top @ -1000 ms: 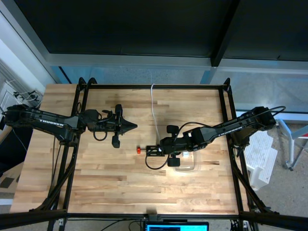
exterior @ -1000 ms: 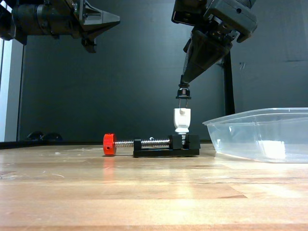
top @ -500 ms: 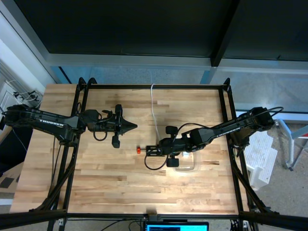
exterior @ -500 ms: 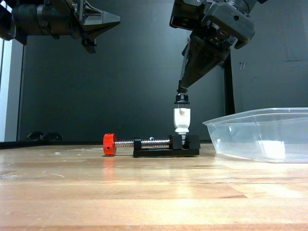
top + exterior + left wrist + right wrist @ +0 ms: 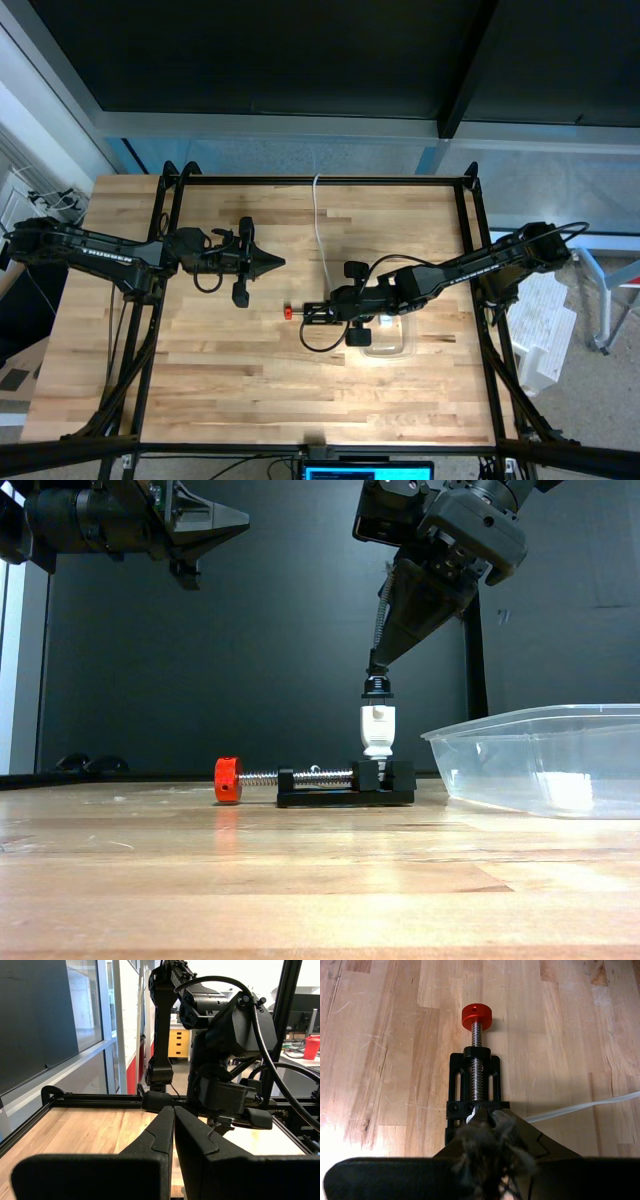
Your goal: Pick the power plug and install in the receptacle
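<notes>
- The power plug (image 5: 376, 687), which a second ago hung with bare prongs above the receptacle (image 5: 377, 730), now sits on its top face at mid-table; no prongs show.
- The right gripper (image 5: 379, 666) stays pinched on the plug, above the black vise (image 5: 345, 782) that clamps the receptacle.
- Insertion looks nearly done, with release likely next.
- The left gripper (image 5: 240, 520) hangs high at the left, closed on nothing.

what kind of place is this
Probably a robotics lab: a pale wooden table in a black metal frame, the left hand parked high at left, the right hand holding a tiny black plug above a small black red-knobbed vise.
</notes>
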### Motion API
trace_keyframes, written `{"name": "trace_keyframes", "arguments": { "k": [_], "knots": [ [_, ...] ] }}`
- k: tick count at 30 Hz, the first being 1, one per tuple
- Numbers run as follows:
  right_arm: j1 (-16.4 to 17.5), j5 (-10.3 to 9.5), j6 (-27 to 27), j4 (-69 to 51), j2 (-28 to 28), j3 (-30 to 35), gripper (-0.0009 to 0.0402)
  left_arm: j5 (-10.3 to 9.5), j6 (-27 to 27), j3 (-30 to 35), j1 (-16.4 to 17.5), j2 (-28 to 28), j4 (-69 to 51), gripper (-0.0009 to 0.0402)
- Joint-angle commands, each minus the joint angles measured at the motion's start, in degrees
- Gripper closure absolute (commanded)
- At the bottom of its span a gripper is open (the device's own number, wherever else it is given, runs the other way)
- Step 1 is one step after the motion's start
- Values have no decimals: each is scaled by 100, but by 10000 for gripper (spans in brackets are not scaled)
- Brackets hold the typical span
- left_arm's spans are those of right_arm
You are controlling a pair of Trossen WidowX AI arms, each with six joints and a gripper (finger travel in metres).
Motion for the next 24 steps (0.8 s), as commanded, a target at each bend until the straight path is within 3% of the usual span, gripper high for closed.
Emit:
{"name": "trace_keyframes", "arguments": {
  "k": [1,24],
  "knots": [
    [-7,-11,7,22,24,-118,393,2,0,2,0,0,2,393],
    [-70,-17,2,249,-33,-326,393,2,0,2,2,0,2,393]
  ]
}}
